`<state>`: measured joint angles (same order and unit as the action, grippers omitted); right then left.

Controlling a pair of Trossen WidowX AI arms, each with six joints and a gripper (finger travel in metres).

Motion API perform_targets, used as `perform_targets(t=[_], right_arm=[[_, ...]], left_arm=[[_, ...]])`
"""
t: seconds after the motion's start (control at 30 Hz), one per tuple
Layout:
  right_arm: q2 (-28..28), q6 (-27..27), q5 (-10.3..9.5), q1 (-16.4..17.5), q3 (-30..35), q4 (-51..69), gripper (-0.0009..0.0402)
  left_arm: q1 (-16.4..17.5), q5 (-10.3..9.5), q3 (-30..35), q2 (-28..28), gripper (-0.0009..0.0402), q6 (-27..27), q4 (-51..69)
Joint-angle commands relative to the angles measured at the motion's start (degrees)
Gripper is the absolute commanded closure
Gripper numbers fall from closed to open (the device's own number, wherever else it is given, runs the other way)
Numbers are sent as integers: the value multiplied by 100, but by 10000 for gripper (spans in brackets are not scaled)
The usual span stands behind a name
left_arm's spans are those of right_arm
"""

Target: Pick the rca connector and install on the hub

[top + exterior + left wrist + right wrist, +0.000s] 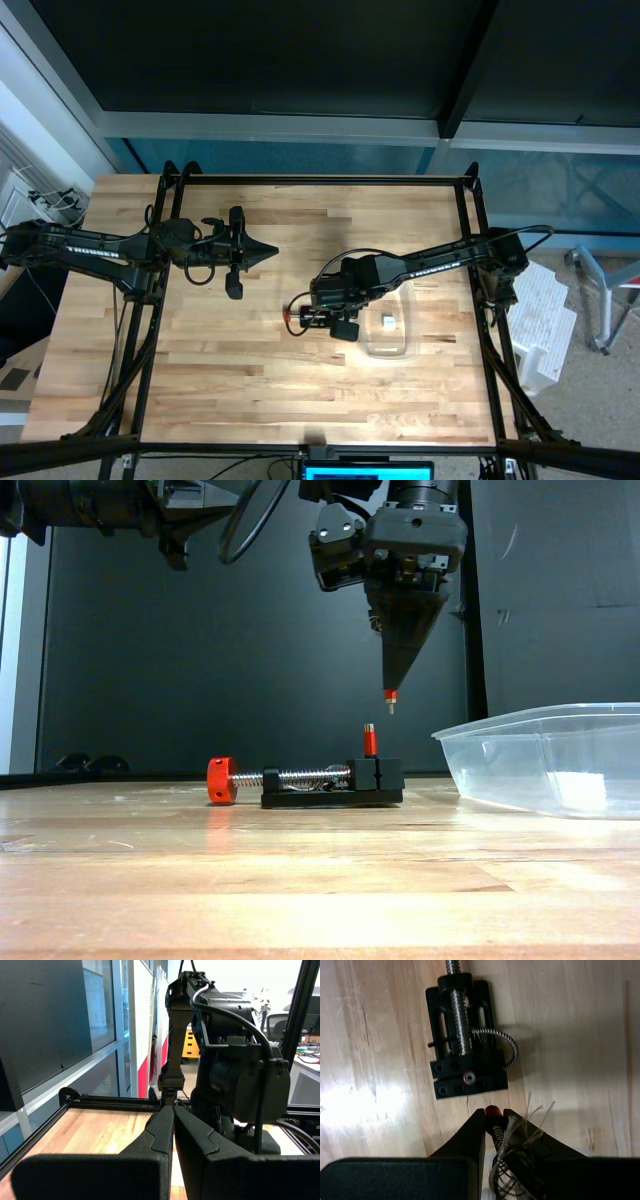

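White lettering reading TROSSEN runs along the left arm [95,252] in the high view, and similar lettering on the right arm [437,263] is too small to read. The left gripper [272,252] sits in the upper left of centre over the pale wooden table [250,390], its black fingers pressed together on nothing. At the frame's centre the right gripper [320,310] points down and covers most of the hub [291,314], leaving the red-orange end showing. Just right of it lies a clear plastic tray [404,340] with a tiny white square piece [387,320] inside. In the low view the right gripper tapers to a narrow point in the upper middle and pinches the rca connector [391,699], a small red band with a silvery tip. The connector hangs apart from the hub's upright red post [369,741] and slightly right of it. The hub is a black block with a shiny threaded screw [295,777] and a round red knob [221,780]. The tray stands at the right edge. The left wrist view shows the fingers [162,1130] meeting flat, with the right arm's black housing beyond. In the right wrist view the connector's round red end sits between the fingertips [479,1119], near the hub's red-ringed socket [468,1077], with frayed pale strands beside it
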<state>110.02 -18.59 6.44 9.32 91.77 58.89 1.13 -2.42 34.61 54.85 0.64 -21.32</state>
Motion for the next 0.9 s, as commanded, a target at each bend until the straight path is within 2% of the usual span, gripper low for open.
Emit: perform_targets(t=[0.03,0.9], right_arm=[[129,0,0,2,133,-4,393],[323,0,-2,-2,236,-101,393]], left_arm=[[0,0,0,0,392,-2,0],[0,2,0,0,392,-2,0]])
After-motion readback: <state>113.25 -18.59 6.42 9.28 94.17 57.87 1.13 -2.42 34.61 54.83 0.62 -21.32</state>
